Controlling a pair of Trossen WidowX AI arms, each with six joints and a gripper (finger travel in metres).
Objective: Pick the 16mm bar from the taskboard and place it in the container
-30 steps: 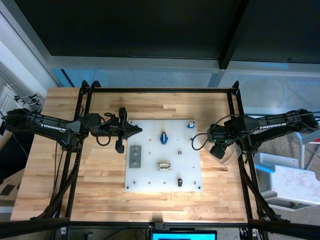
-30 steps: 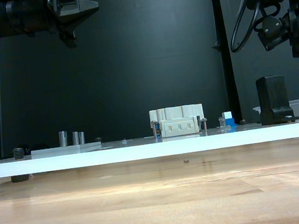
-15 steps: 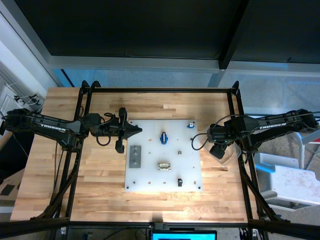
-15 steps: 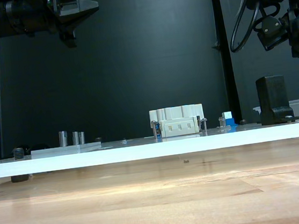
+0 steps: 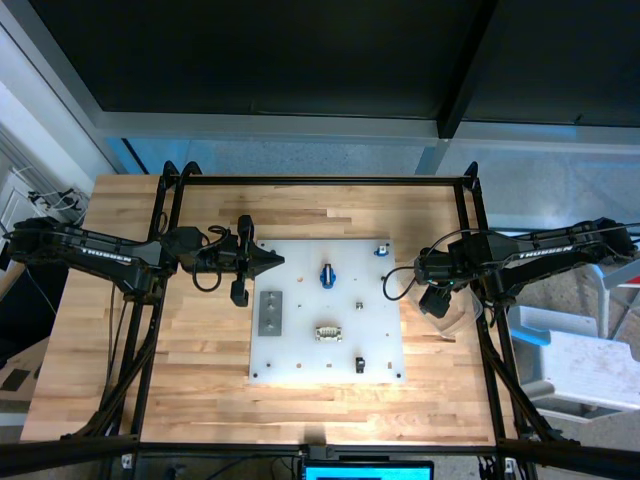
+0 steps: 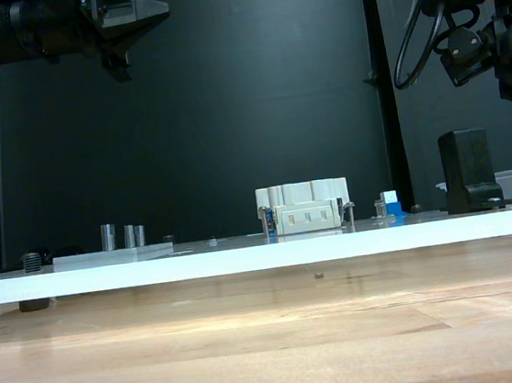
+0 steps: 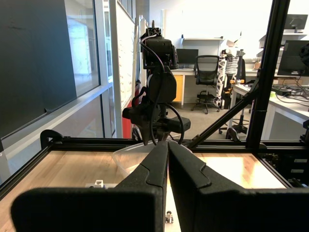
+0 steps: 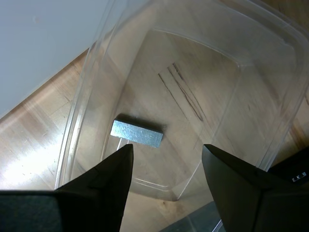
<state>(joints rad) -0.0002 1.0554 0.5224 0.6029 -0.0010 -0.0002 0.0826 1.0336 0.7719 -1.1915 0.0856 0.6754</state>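
Looking along your right claw, you find its fingers spread wide with nothing between them; beneath it sits the container, a clear tub with rounded corners resting on the wooden table; the 16mm bar lies flat on the container's floor, close to one wall, apart from both fingers; a strip of the white taskboard shows just beyond the tub's rim.

From the high view, your right claw hangs over the container just beside the taskboard's right edge, about level with the board's middle; the tub itself is hard to make out there, being see-through against the wood.

Your left claw hovers over the taskboard's far left corner, pointing inward across the board; its fingers are pressed together, holding nothing, and in the low view it rides well above the board's surface; just nearer than it, the grey block sits on the board's left side; the blue knob stands near the board's far middle, between the two claws and touched by neither.
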